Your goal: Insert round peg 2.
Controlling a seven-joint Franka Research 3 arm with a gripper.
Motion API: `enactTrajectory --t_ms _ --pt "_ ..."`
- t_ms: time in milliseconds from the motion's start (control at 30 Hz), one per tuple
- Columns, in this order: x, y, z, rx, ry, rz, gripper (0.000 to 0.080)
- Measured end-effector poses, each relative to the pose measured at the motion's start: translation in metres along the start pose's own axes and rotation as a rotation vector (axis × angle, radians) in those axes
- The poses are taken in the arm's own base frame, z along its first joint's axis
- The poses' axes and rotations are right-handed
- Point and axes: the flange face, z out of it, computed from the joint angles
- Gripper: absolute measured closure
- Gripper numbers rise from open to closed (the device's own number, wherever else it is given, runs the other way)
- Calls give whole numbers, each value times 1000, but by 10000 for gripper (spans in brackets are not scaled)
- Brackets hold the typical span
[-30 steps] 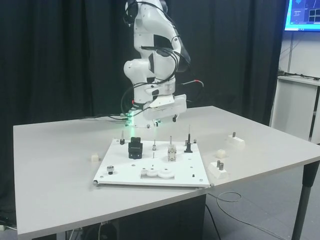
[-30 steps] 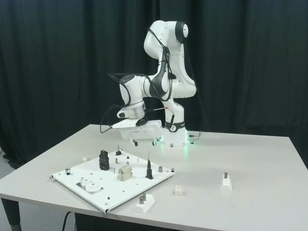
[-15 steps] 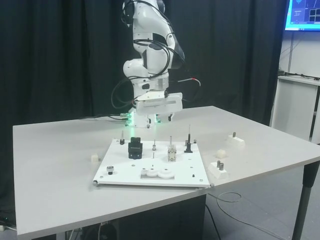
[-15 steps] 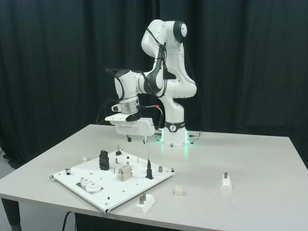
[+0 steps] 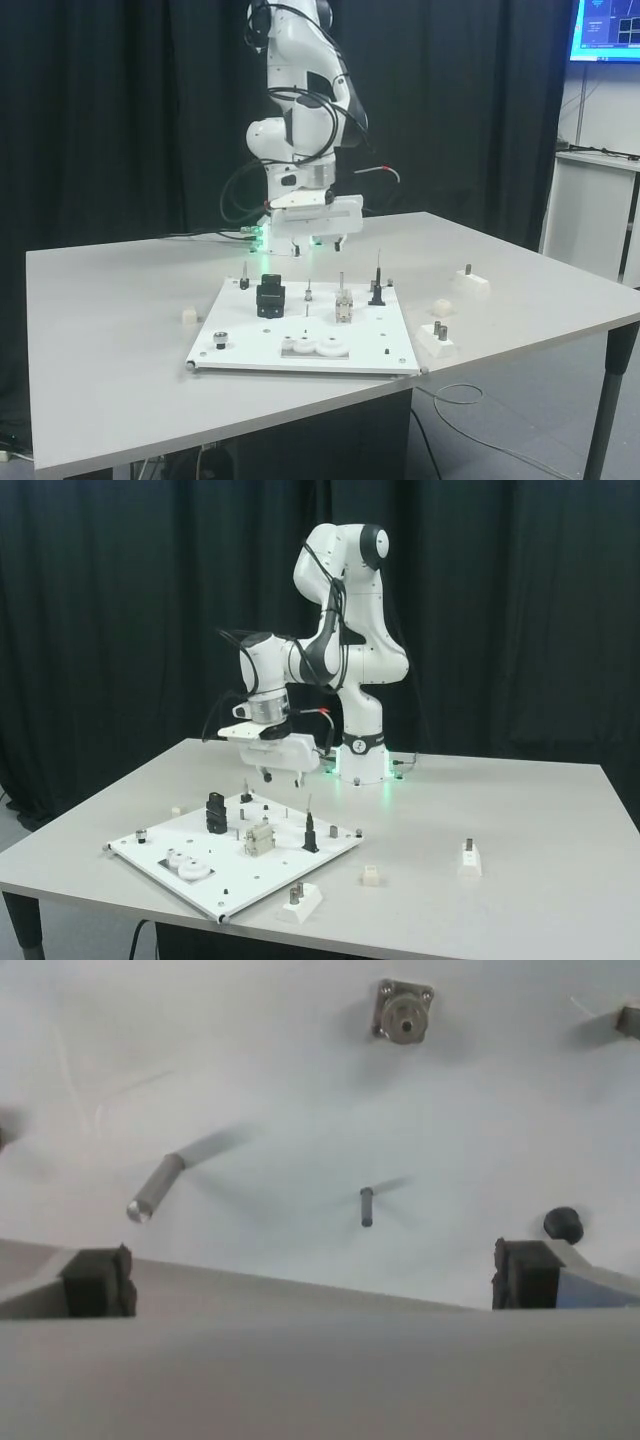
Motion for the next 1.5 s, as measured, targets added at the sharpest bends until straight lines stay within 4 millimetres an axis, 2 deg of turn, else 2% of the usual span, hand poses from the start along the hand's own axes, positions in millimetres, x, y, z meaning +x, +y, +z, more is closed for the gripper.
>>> enactTrajectory --t_ms 467,1500 --pt "-3 -10 24 -29 17 -13 3" --pt "-7 -7 41 -83 -9 -16 3"
